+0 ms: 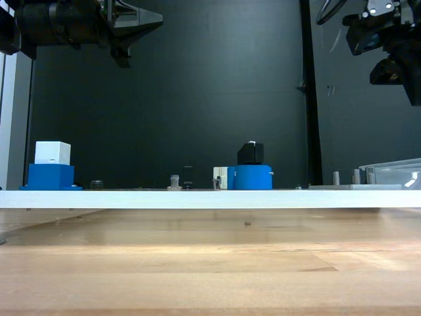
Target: Pick the 16mm cylinder and place it in the taskboard
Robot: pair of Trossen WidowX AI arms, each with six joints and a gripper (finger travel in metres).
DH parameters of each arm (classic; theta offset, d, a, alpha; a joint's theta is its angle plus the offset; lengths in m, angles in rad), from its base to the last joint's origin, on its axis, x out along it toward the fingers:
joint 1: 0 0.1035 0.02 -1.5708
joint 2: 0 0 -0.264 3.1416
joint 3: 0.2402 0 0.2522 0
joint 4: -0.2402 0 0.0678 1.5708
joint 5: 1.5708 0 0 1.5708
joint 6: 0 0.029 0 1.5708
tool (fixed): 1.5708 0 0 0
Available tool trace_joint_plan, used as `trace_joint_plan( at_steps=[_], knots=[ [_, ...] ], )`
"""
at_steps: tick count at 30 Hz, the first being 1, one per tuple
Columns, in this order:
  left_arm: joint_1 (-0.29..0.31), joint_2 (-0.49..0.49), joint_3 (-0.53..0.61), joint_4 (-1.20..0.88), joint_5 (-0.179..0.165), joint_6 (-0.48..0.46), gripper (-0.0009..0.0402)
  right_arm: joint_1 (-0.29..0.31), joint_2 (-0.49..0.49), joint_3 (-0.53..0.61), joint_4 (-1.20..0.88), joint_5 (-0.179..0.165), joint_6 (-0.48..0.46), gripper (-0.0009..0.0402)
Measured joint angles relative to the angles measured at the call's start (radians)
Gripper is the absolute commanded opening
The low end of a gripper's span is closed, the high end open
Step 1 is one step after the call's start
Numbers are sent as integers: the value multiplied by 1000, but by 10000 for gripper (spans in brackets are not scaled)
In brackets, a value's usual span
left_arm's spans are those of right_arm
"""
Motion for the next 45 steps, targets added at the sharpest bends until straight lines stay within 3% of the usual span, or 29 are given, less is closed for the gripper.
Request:
trace_joint_plan(
  at_steps=[9, 23, 35, 45],
  knots=[
    [0, 0, 0, 0, 0, 0, 0, 95, 26, -1, -5, 40, 0, 47],
    [0, 0, 0, 0, 0, 0, 0, 133, 27, -30, 6, 88, -10, 186],
    [0, 0, 0, 0, 0, 0, 0, 163, 42, -93, 70, 110, -1, 230],
    [0, 0, 0, 0, 0, 0, 0, 178, 88, -95, 96, 111, 7, 236]
  ],
)
